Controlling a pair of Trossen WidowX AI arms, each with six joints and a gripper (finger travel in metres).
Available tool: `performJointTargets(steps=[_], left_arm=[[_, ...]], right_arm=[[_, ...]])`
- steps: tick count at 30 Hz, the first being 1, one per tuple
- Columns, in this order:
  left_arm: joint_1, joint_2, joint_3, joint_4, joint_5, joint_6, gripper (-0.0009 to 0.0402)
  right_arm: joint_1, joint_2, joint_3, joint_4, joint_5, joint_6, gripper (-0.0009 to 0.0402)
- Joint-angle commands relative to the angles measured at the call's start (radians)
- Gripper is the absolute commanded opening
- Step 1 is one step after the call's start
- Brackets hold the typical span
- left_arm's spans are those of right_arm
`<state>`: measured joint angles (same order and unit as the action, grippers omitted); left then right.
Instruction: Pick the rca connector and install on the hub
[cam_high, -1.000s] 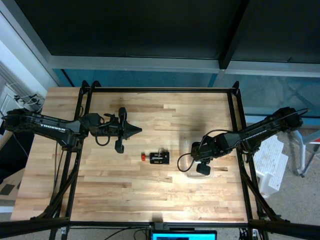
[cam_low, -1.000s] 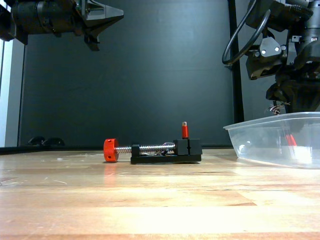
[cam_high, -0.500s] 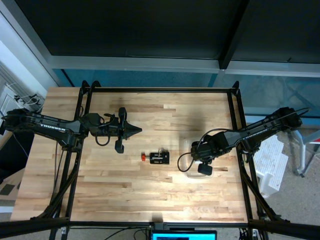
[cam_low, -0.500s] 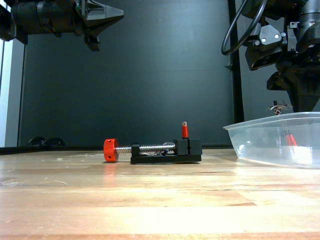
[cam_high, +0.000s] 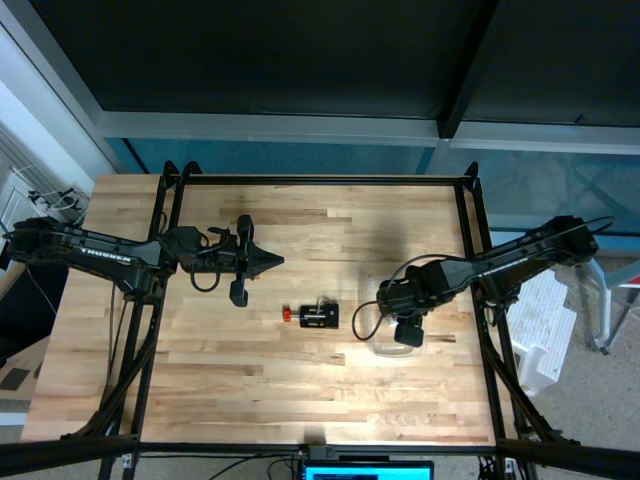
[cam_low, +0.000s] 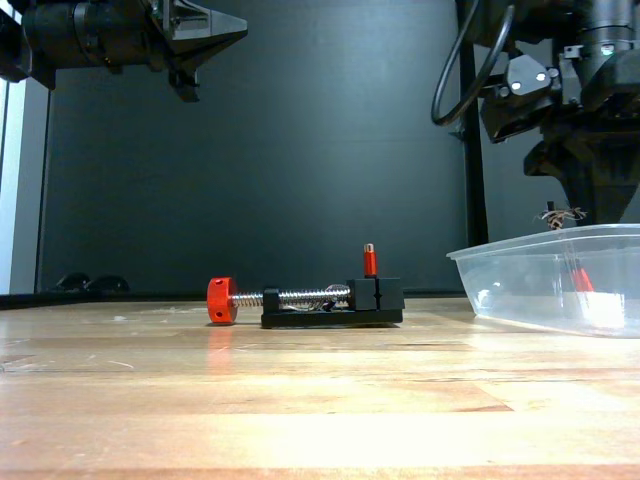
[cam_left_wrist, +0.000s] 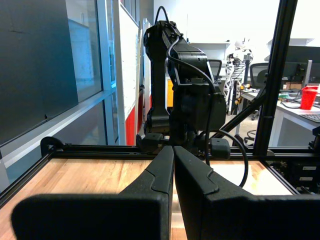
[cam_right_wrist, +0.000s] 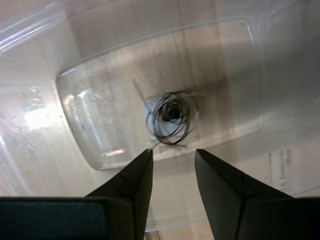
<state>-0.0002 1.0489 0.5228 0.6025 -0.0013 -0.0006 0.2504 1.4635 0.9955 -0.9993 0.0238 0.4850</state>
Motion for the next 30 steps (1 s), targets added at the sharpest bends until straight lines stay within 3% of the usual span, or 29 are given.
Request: performJointTargets(steps=[1, 11, 20, 30], left_arm=[[0.000, 0.000, 0.000, 0.000, 0.000, 0.000, 0.0000], [0.000, 0.000, 0.000, 0.000, 0.000, 0.000, 0.0000], [0.000, 0.000, 0.000, 0.000, 0.000, 0.000, 0.0000], [0.000, 0.000, 0.000, 0.000, 0.000, 0.000, 0.0000]], right_arm=[[-0.009, 0.035, 0.026, -0.005, 0.001, -0.035, 0.0139], [-0.017, 0.104, 0.030, 0.045, -0.011, -0.125, 0.0162], [-0.026, 0.163, 0.028, 0.087, -0.018, -0.163, 0.0148], [-0.026, 0.164, 0.021, 0.095, -0.018, -0.161, 0.0120]])
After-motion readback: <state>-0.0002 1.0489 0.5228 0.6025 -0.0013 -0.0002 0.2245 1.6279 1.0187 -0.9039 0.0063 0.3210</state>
